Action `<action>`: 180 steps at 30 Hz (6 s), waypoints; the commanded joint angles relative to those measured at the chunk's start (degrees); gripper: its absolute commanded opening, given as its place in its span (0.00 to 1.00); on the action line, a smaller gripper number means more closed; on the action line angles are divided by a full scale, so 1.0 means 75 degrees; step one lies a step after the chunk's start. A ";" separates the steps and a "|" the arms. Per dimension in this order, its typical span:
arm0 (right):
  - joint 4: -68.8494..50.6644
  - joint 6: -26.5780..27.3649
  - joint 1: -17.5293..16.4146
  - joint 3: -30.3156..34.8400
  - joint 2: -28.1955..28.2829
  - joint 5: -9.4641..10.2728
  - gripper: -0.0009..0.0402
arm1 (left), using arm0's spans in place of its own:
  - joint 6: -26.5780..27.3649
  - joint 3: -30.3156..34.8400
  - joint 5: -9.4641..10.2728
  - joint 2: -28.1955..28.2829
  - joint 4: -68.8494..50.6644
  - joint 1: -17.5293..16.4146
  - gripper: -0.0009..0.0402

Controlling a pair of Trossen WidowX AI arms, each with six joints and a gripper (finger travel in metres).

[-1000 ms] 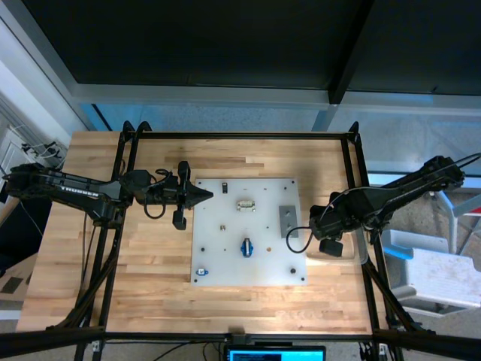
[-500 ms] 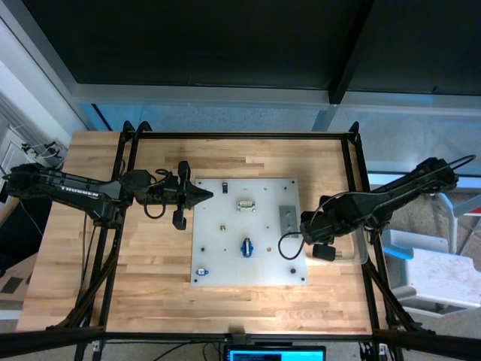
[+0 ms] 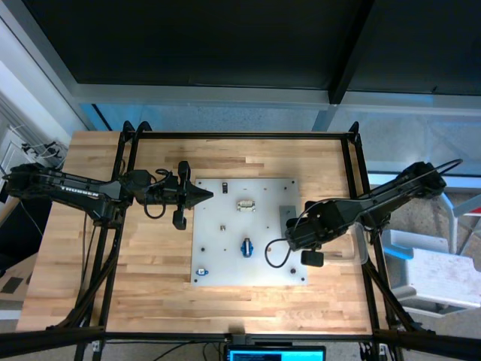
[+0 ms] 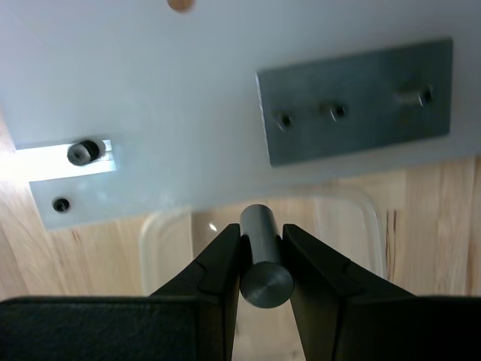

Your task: Pick the 16mm cylinder and place it in the taskboard

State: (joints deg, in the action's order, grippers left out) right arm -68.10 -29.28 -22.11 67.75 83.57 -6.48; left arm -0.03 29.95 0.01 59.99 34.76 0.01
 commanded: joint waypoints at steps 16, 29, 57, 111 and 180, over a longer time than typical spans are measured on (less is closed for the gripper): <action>0.0705 0.0519 0.0335 0.0784 0.1306 0.0038 0.05 | -0.0003 0.0000 0.0000 0.0000 0.0000 -0.0003 0.02; 0.1093 0.0775 0.0519 0.1172 0.1929 0.0096 0.05 | -0.0003 0.0000 0.0000 0.0000 0.0000 0.0000 0.02; 0.1562 0.1043 0.0670 0.1757 0.2844 0.0271 0.05 | -0.0003 0.0000 0.0000 0.0000 0.0000 -0.0003 0.02; 0.2040 0.1174 0.0685 0.1405 0.2920 0.0402 0.05 | -0.0003 0.0000 0.0000 0.0000 0.0003 -0.0003 0.02; 0.2072 0.1612 0.0679 0.1282 0.2634 0.0408 0.45 | -0.0003 0.0000 0.0000 0.0000 0.0000 -0.0003 0.02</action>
State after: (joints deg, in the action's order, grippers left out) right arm -51.86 -17.23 -16.97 77.41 103.92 -3.42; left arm -0.05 29.95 0.01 59.96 34.76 0.01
